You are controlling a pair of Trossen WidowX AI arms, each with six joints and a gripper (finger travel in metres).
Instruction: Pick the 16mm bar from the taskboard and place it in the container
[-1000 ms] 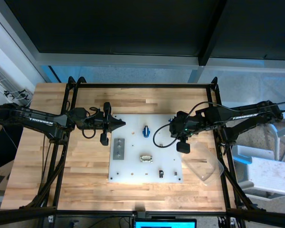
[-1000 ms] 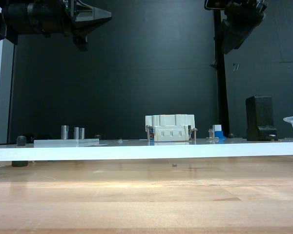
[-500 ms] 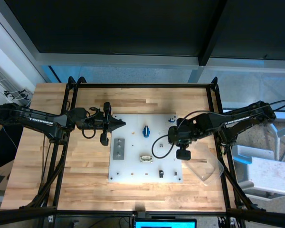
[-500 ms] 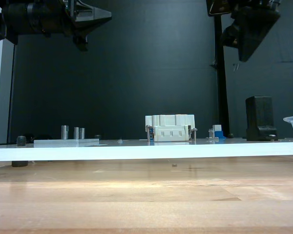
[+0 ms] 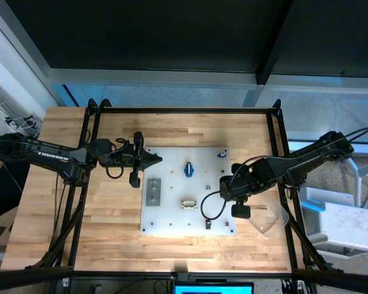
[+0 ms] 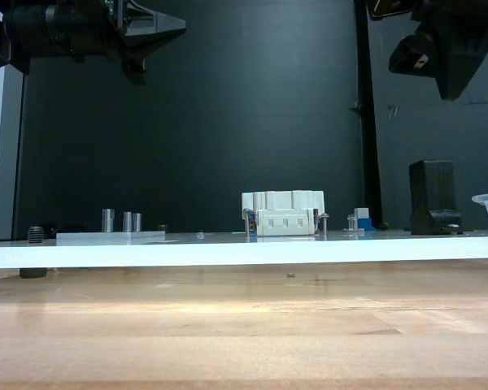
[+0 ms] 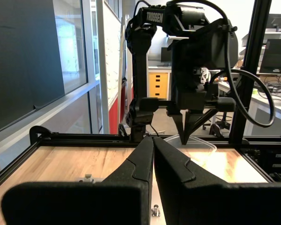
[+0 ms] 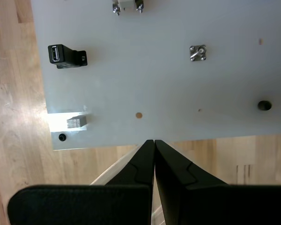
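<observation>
White taskboard [image 5: 168, 205] below closed right pincer [image 8: 154, 141]; left pincer [image 5: 158, 159] over its left edge

wooden table [image 5: 110, 245] carries taskboard [image 5: 172, 215] and container [image 5: 267, 218].

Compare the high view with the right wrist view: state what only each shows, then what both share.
Only the high view: the left gripper, which hovers above the far left corner of the taskboard, plus the grey block and the blue piece. Only the right wrist view: that the right gripper has its fingers shut, with the tips over the board's edge. Both: the taskboard, the black fitting, and the right gripper, above the board's right edge.
</observation>
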